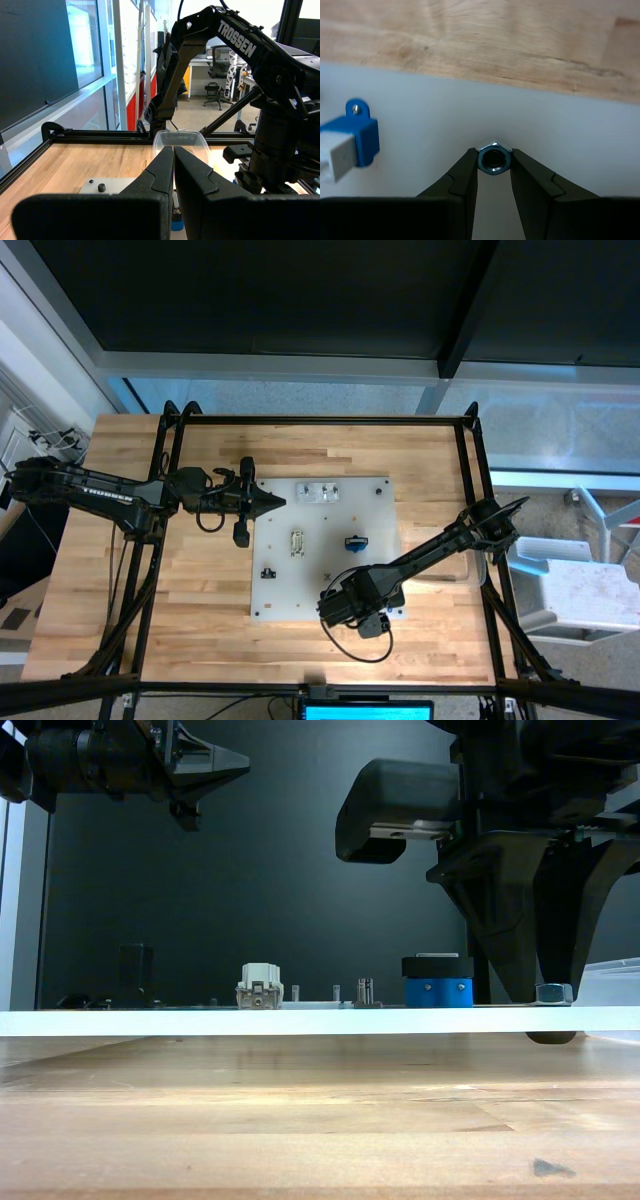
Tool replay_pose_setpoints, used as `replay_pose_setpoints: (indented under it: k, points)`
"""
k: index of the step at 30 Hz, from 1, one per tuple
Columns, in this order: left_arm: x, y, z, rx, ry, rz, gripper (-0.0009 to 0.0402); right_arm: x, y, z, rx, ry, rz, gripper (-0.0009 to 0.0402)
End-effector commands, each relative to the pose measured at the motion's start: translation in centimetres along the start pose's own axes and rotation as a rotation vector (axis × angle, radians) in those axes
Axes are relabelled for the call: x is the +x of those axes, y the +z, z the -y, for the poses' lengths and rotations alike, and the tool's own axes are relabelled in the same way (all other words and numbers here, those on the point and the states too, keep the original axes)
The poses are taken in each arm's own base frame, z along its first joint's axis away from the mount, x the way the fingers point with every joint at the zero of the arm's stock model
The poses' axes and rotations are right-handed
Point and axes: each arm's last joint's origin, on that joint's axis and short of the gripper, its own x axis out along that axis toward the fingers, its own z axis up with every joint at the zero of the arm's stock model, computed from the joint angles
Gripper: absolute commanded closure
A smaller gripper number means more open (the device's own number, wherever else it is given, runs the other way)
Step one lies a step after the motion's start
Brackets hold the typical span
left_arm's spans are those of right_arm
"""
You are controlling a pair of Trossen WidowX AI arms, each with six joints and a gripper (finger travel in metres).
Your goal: Unfasten the M12 fastener and place in the container
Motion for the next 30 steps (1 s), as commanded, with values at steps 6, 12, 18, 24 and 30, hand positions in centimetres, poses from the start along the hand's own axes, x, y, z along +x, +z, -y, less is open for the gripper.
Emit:
replay_pose_setpoints:
  k: [6,12,18,24,30]
  points:
    - [0.01,-0.01,0.00,0.000,0.000,0.000,0.0393,-0.09,-0.01,0.06,-0.029,-0.008,0.001,0.0386]
    - [0.01,-0.01,0.00,0.000,0.000,0.000,0.0393,-0.09,-0.01,0.06,-0.006,-0.007,0.001,0.0386]
    - [0.01,-0.01,-0.01,0.000,0.000,0.000,0.0393,-0.09,-0.01,0.06,-0.001,-0.008,0.001,0.0347]
    - [0.01,-0.01,-0.01,0.000,0.000,0.000,0.0393,-0.15,0.01,0.06,-0.001,-0.010,0.001,0.0270]
    - [0.01,-0.01,0.00,0.000,0.000,0.000,0.0393,-0.89,0.05,-0.20,0.032,-0.017,0.004,0.0210]
